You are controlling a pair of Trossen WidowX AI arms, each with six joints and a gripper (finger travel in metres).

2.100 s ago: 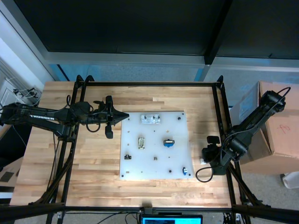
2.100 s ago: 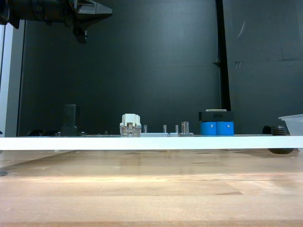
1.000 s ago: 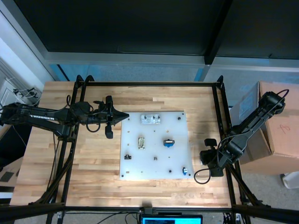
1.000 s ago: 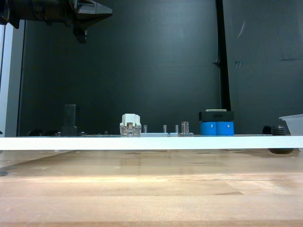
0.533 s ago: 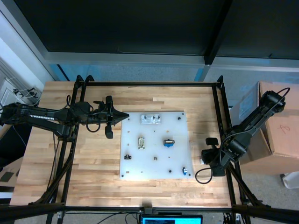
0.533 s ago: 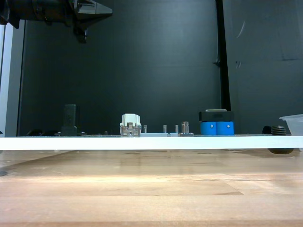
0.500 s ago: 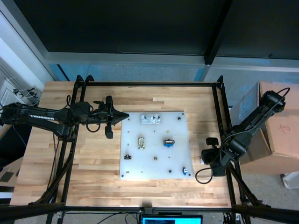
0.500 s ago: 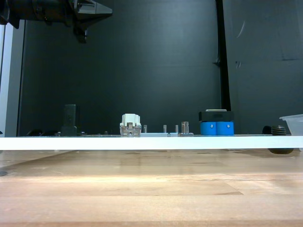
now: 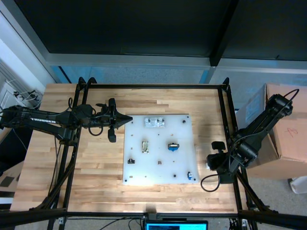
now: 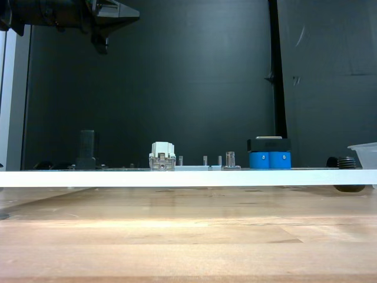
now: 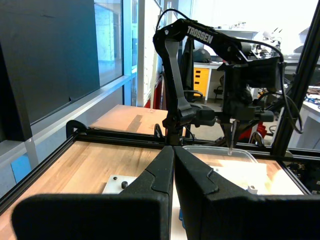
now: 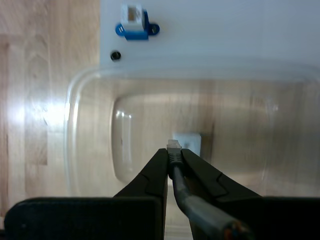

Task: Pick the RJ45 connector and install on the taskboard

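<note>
The RJ45 connector (image 12: 173, 145) is a small clear plug on a grey cable, sticking out past the fingertips of my right gripper (image 12: 173, 153), which is shut on the cable just behind the plug. It hangs over a clear plastic tray (image 12: 90, 150), clear of its seat. The blue RJ45 socket (image 12: 136, 22) sits on the white taskboard (image 9: 158, 165) near its front right corner (image 9: 190, 176). My right gripper (image 9: 214, 163) is just off the board's right edge. My left gripper (image 9: 125, 120) hovers high at the board's back left corner, shut and holding nothing (image 11: 172, 162).
A white piece (image 12: 191, 143) lies in the tray under the plug. The board carries a grey connector block (image 10: 162, 158), a blue and black block (image 10: 269, 153) and small posts (image 10: 230, 159). A black frame rail (image 9: 230, 129) and a cardboard box (image 9: 283, 143) stand at the right.
My right gripper with the connector has drifted slightly to the right and nearer the table's front edge. The left arm has stayed still.
</note>
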